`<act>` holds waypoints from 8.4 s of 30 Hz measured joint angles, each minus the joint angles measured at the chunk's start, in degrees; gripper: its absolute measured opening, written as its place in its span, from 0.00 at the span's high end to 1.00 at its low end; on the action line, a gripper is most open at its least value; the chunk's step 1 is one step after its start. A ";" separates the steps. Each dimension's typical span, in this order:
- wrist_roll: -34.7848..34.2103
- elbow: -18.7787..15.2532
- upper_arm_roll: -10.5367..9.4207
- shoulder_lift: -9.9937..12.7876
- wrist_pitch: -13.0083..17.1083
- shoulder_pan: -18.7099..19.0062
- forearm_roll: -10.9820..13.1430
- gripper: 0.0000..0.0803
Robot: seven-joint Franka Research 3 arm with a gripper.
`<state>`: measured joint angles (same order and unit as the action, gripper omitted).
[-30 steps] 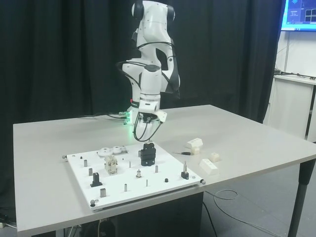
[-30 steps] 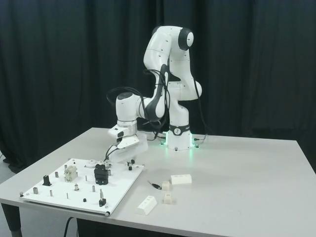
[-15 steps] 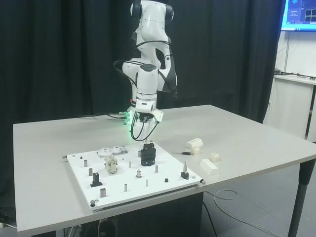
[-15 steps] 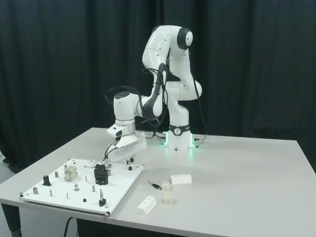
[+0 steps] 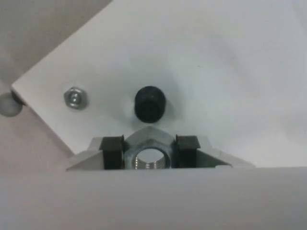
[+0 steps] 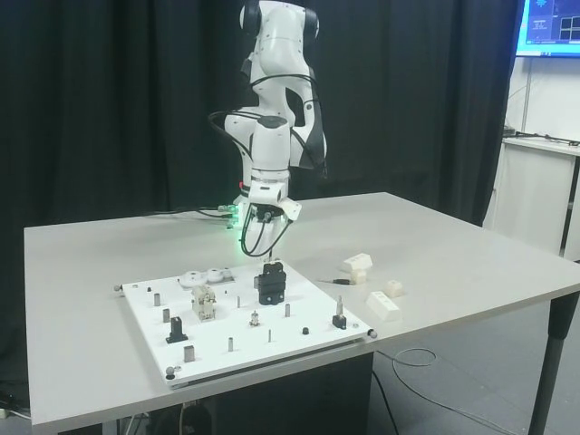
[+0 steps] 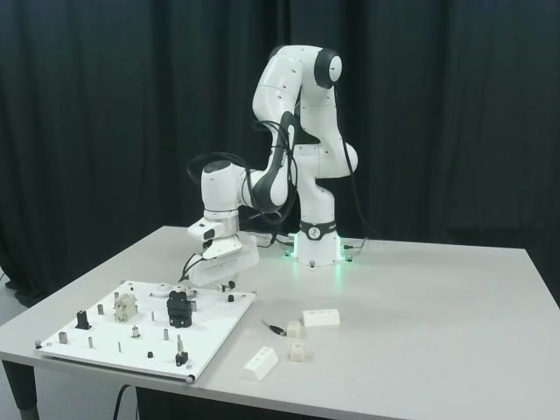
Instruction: Insert bolt 4.
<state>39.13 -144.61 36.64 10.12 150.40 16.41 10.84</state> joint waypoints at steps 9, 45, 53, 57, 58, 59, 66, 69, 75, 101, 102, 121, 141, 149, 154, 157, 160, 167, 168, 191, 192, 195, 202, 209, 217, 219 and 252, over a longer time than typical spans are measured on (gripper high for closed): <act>0.00 0.00 -0.05 0.00 0.64 0.42 0.82 0.72; 0.00 -0.17 -1.65 1.73 2.45 0.88 3.02 0.72; 0.00 -0.17 -1.76 1.98 2.97 0.91 3.03 0.72; 0.00 -0.21 -1.68 1.93 2.94 0.91 3.03 0.72; -0.01 -0.22 -1.67 1.92 2.93 0.90 3.03 0.72; -0.05 -0.22 -1.67 1.91 2.93 0.90 3.03 0.72; -0.05 -0.24 -1.69 1.91 2.92 0.90 3.18 0.72; -0.05 -0.24 -1.71 1.92 2.93 0.90 3.32 0.72; -0.04 -0.24 -1.73 1.93 2.98 0.90 3.44 0.72; -4.28 -0.12 -1.56 1.98 2.66 0.95 5.14 0.72; -4.93 -0.10 -1.56 1.98 2.61 0.95 5.15 0.72; -19.42 0.24 -1.54 2.17 2.06 0.89 5.47 0.72; -36.19 0.96 -1.52 2.52 0.86 0.78 5.47 0.72; -39.98 1.37 -1.37 2.75 0.09 0.79 5.47 0.72; -42.10 1.60 -1.31 2.87 -0.34 0.79 5.47 0.72; -43.28 1.64 -1.29 2.89 -0.45 0.79 5.47 0.72; -45.05 1.72 -1.27 2.93 -0.61 0.79 5.47 0.72; -49.12 2.25 -1.26 3.21 -1.41 0.78 5.43 0.72; -49.90 2.30 -1.25 3.24 -1.46 0.78 5.43 0.72; -83.58 2.41 -1.23 3.34 -1.47 0.83 5.38 0.72; -84.70 2.40 -1.23 3.34 -1.47 0.83 5.40 0.72; -87.92 2.39 -1.23 3.34 -1.46 0.83 5.42 0.72; -92.77 2.39 -1.23 3.33 -1.45 0.83 5.70 0.72; -94.79 2.36 -1.20 3.28 -1.44 0.82 6.21 0.72; -96.70 2.35 -1.09 3.28 -1.37 0.82 6.75 0.72; -97.03 2.35 -1.09 3.28 -1.34 0.82 6.76 0.72; -96.95 2.23 2.28 -3.26 -8.76 0.83 5.21 0.01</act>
<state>-57.83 -142.37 38.93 6.87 141.64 17.23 16.05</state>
